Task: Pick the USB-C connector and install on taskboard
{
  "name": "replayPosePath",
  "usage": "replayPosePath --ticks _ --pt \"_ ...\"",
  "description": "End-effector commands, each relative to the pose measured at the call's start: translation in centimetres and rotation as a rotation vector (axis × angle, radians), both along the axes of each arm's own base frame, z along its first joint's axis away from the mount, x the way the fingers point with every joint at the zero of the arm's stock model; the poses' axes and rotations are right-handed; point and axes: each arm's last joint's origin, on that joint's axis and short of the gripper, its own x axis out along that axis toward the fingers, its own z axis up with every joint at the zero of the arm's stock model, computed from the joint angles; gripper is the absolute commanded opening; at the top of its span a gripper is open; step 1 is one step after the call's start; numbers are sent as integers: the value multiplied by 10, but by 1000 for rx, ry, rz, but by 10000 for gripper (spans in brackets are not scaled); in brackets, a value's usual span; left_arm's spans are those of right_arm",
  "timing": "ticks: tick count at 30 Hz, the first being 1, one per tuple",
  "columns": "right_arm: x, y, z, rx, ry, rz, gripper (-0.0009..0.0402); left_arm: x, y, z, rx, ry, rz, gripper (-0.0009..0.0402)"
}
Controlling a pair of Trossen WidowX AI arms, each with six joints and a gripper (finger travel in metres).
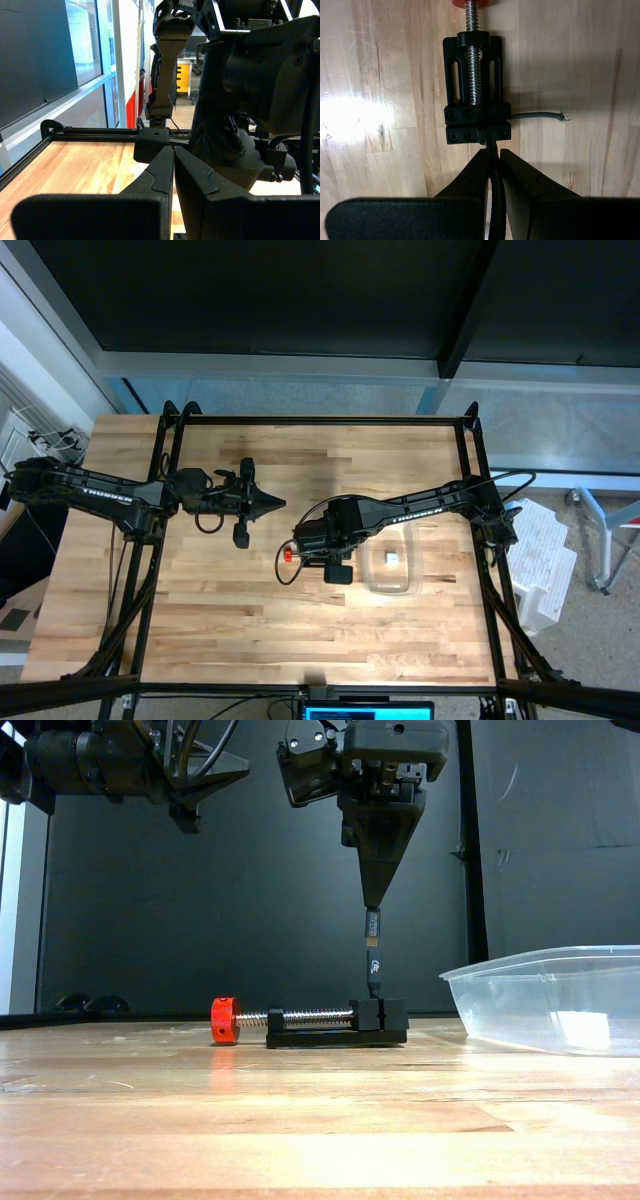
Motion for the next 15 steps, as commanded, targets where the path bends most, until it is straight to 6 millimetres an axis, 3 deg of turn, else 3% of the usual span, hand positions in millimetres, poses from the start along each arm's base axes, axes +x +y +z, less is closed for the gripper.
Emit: replayPosePath --ticks 1,15 --pt "0 0 0 8 -2 0 0 0 0 0 0 -1 0 0" --pt "0 1 -2 16 -2 -5 0 0 0 0 0 -1 0 0"
